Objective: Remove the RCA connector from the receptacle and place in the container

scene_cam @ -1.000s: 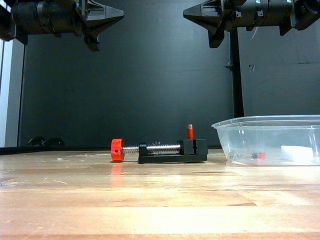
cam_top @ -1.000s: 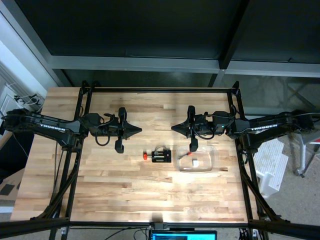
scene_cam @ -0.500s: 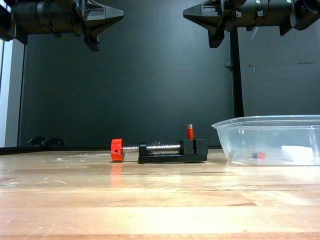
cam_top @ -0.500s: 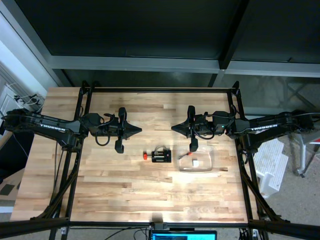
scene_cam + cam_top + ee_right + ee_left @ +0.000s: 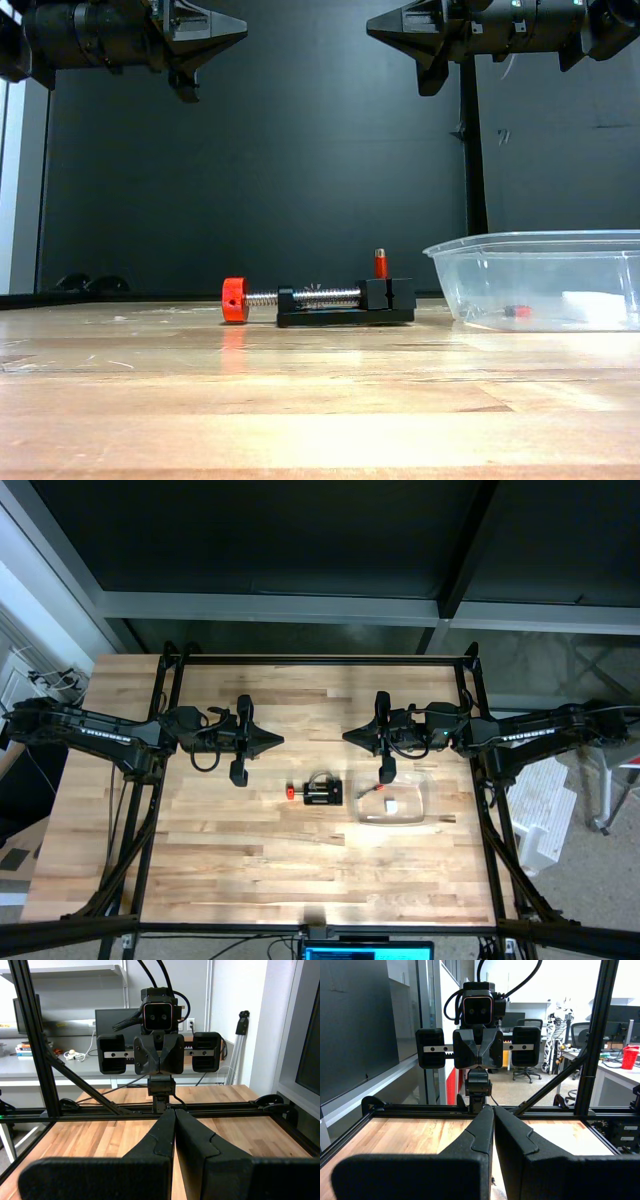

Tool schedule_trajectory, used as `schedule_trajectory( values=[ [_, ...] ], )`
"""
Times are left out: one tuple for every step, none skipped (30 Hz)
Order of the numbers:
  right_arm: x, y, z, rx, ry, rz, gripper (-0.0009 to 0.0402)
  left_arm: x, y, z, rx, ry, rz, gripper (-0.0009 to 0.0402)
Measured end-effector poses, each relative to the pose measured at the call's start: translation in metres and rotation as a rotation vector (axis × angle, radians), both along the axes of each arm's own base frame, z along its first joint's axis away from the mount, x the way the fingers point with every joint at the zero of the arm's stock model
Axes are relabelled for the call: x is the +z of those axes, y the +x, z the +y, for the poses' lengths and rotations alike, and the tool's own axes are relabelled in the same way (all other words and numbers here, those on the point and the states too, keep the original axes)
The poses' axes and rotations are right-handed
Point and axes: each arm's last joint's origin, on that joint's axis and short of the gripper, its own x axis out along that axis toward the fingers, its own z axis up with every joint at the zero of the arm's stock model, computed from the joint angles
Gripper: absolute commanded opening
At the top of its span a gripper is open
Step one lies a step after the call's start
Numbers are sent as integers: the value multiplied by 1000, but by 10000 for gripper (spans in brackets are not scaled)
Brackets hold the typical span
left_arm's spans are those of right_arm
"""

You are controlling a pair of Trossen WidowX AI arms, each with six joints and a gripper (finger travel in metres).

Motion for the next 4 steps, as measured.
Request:
schedule_trajectory(
  values=[
    [0,0,0,0,0,0,0,0,0,0,0,0,0,0],
    [0,0,0,0,0,0,0,0,0,0,0,0,0,0],
    [0,0,0,0,0,0,0,0,0,0,0,0,0,0],
    [0,0,0,0,0,0,0,0,0,0,0,0,0,0]
  ],
)
